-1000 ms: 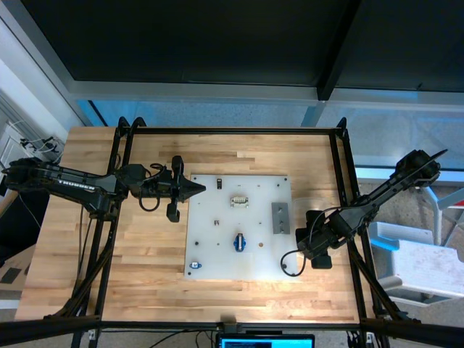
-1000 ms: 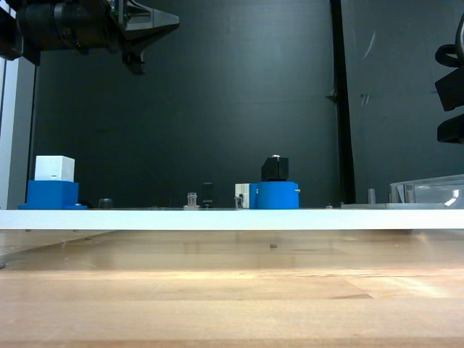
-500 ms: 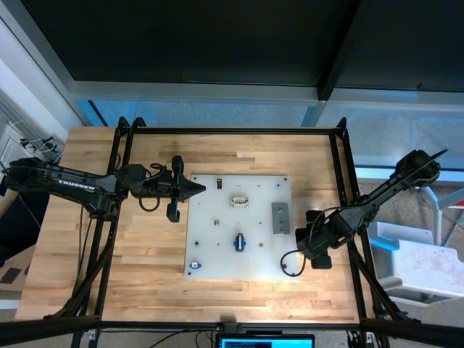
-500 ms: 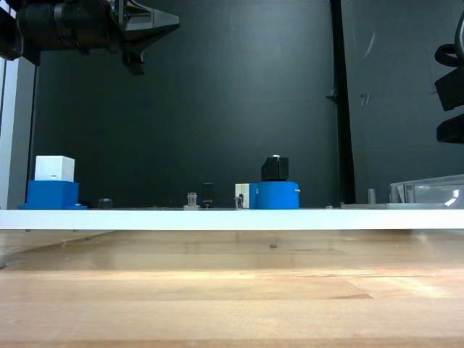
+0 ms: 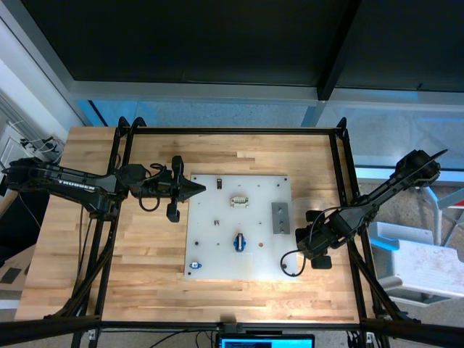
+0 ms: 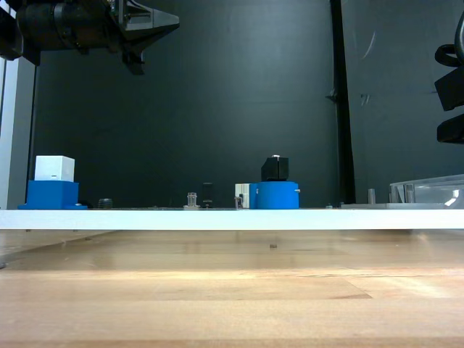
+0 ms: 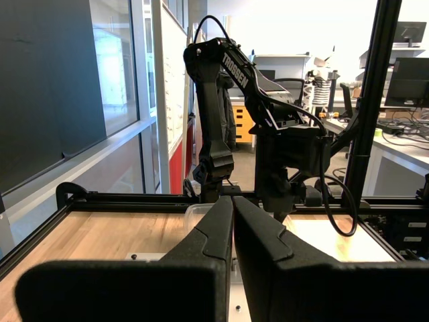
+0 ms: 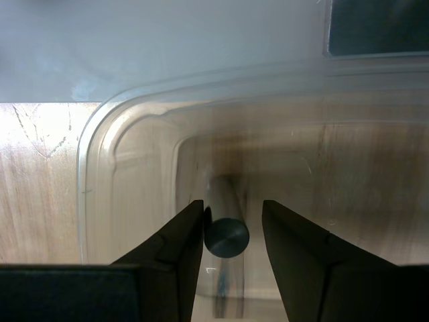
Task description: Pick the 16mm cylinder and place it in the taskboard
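The 16mm cylinder was blurred lengthwise between the right tool's fingers; low-view edges cropped that tool and the left tool.

L wrist cam, looking along left gripper: both black fingers pressed together, thin seam only, tips aimed level across the table. White taskboard shows as a sliver just under the fingers. Past the tips: rim of a clear tray. Opp. side: right arm, black, "TROSSEN" lettering, bent downward; right gripper points down near the tray, its tips hidden behind the L finger. Black frame rail runs along the far table edge. Bkgd: windows, lab desks.
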`<state>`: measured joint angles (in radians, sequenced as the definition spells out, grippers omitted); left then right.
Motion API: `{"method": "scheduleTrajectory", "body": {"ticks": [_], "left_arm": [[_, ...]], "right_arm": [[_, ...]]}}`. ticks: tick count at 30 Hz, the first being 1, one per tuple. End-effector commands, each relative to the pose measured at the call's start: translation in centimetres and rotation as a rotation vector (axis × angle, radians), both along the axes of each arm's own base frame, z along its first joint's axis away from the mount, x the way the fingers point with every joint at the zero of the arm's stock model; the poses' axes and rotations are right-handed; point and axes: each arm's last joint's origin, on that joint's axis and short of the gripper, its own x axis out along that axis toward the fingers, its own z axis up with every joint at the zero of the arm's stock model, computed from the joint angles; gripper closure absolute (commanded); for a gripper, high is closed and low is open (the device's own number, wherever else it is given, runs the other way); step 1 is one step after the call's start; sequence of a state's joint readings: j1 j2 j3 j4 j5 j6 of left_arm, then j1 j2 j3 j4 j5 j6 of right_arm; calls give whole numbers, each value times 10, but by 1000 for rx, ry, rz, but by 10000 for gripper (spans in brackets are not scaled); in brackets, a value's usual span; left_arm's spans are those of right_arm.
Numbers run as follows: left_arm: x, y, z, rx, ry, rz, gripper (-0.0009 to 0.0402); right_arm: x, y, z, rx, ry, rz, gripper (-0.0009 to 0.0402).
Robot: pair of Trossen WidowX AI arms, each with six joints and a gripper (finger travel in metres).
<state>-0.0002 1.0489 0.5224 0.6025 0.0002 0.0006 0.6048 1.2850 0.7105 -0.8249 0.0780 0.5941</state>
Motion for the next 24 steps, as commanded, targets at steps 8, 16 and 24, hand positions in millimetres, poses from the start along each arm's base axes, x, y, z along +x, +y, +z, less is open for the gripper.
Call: {"method": "scheduleTrajectory", "body": {"ticks": [8, 16, 24], "left_arm": [[0, 0, 0, 0, 0, 0, 393], [0, 0, 0, 0, 0, 0, 393], [0, 0, 0, 0, 0, 0, 393]], "right_arm": [[0, 0, 0, 1, -2, -1, 317], [0, 0, 0, 1, -2, 0, 340], [0, 0, 2, 5, -7, 0, 357]]}}
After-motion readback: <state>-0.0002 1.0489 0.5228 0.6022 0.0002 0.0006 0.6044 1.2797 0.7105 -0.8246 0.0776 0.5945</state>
